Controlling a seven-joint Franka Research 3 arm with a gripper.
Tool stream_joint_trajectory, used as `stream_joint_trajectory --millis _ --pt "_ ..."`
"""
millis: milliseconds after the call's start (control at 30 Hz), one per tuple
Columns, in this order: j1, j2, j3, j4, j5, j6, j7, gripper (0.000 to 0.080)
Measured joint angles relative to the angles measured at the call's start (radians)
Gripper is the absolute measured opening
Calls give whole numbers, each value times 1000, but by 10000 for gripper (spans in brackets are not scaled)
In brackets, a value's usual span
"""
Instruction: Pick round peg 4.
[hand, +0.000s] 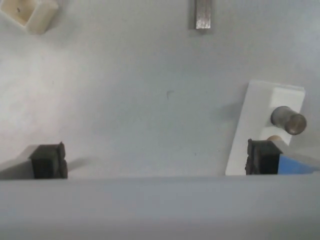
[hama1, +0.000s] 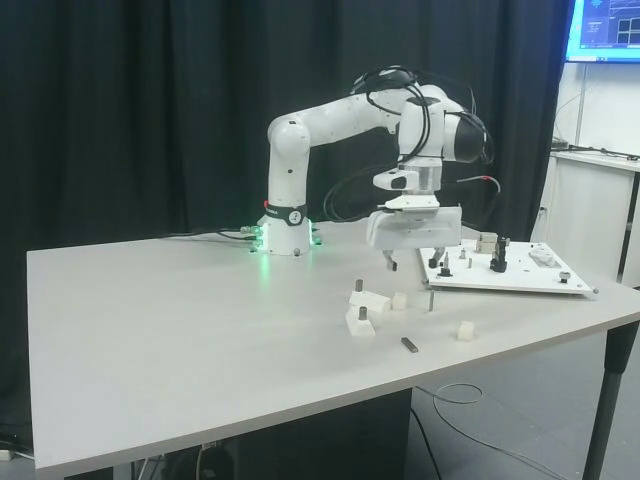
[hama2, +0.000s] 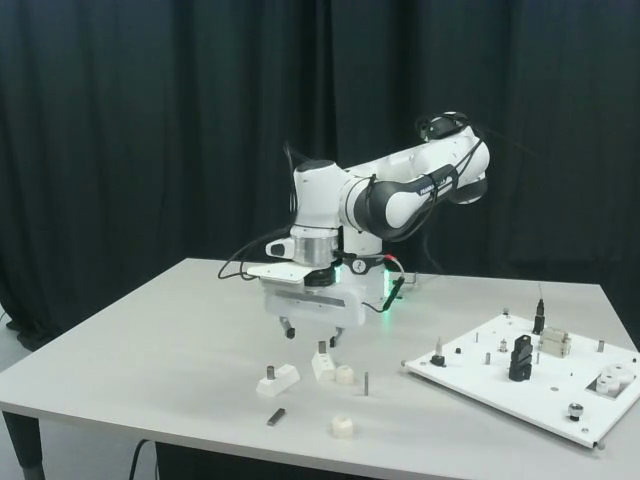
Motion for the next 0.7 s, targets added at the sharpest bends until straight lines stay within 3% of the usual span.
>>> stream_joint_trajectory --millis 700 --pt "-44 12 -2 0 -10 42 70 800"
